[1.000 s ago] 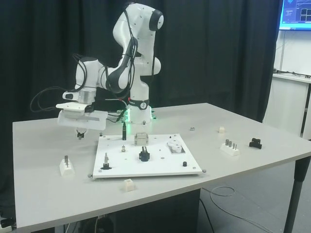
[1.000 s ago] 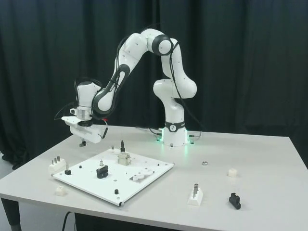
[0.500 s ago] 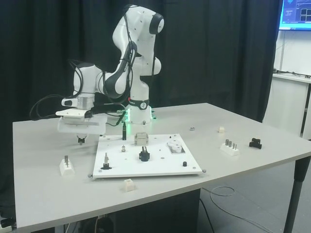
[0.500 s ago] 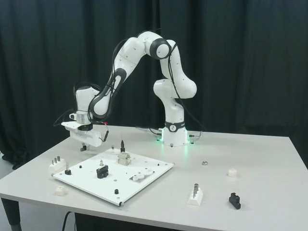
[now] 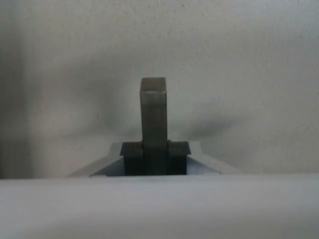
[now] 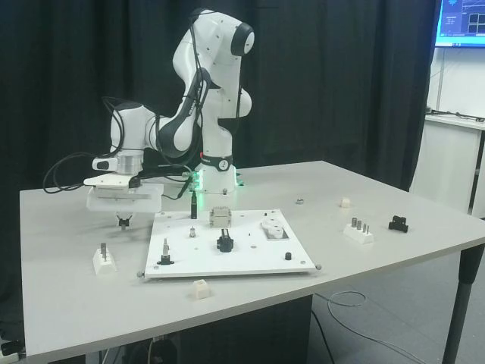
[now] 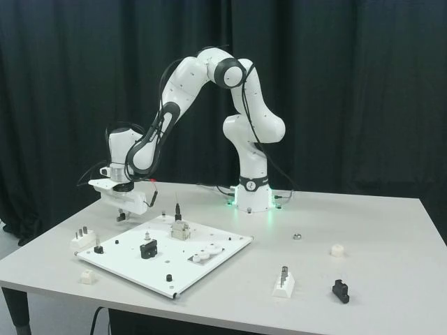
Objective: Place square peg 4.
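Holding square peg [image 5: 153, 124], gripper [image 6: 123, 221] has dropped nearer table [image 6: 61, 227].

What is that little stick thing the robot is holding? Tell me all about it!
It is a peg, dark grey, with square sides and a flat end, and it looks like metal. The black fingers squeeze it from both sides, so the gripper is shut on it. It points straight down at the grey table, beside the white board, not touching either.
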Controlling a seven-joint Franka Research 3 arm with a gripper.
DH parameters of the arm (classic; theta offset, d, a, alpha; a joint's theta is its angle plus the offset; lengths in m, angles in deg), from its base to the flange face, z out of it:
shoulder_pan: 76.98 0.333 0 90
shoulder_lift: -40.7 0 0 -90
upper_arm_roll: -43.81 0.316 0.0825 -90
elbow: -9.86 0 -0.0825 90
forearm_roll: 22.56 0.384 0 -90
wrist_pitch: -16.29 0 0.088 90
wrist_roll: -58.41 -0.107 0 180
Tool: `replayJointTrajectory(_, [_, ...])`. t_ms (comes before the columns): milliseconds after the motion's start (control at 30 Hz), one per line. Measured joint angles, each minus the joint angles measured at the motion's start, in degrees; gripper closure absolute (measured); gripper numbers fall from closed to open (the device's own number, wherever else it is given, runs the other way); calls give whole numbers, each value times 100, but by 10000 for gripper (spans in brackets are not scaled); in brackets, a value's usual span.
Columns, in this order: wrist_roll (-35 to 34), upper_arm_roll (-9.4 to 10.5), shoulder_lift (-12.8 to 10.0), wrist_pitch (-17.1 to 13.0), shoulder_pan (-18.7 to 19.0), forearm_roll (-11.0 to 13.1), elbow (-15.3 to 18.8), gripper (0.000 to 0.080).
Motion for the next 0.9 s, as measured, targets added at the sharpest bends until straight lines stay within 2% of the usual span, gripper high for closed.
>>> replayJointTrajectory(367, [413,118,-139,13,-173,325,-98,709])
replayJointTrajectory(400, [438,119,-151,20,-180,343,-108,536])
replayJointTrajectory(567, [479,119,-198,73,-202,396,-164,536])
replayJointTrajectory(600, [479,119,-203,81,-204,401,-174,156])
replayJointTrajectory(767, [479,119,-215,121,-215,408,-227,156])
replayJointTrajectory(800, [479,119,-215,133,-217,408,-239,35])
replayJointTrajectory(900, [485,119,-215,171,-221,408,-272,35])
